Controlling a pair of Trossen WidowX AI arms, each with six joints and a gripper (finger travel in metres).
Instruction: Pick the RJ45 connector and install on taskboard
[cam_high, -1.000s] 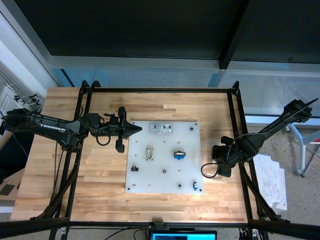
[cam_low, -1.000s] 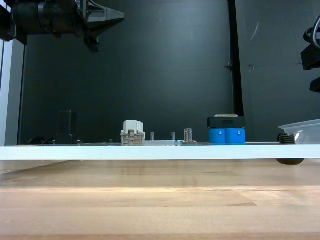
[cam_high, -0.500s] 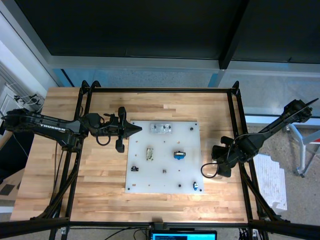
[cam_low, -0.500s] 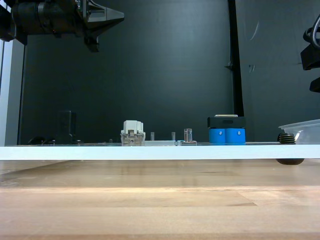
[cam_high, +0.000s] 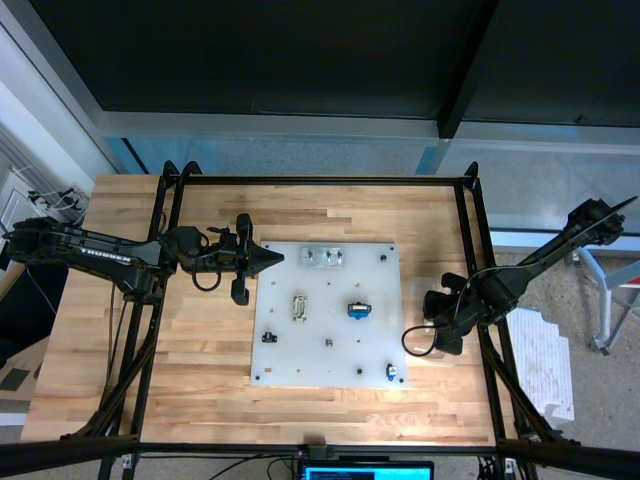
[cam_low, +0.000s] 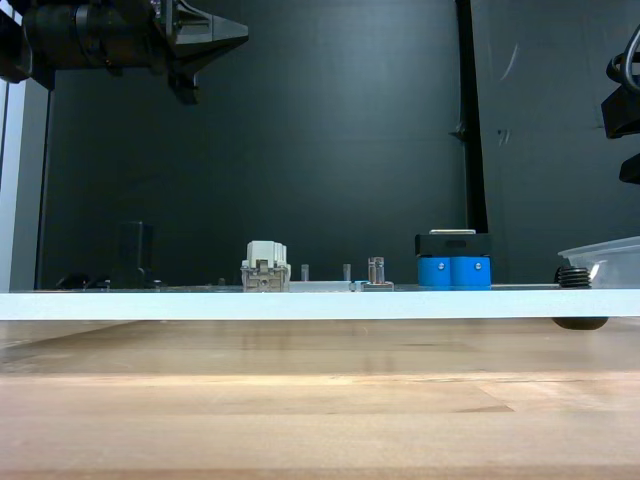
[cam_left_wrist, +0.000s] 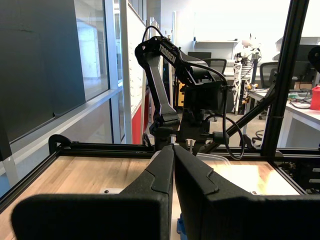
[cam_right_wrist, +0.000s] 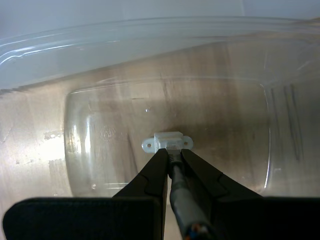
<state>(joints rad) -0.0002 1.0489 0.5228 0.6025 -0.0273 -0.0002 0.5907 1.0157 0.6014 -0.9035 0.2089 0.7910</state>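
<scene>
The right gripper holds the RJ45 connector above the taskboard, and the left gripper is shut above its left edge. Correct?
No: the right wrist view shows the right gripper holding the RJ45 connector over the clear tray, not the taskboard. Left gripper: as said.

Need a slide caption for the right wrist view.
Right claw, at the clear tray, grips the white plug; left claw parked shut above the left edge of the board.
</scene>
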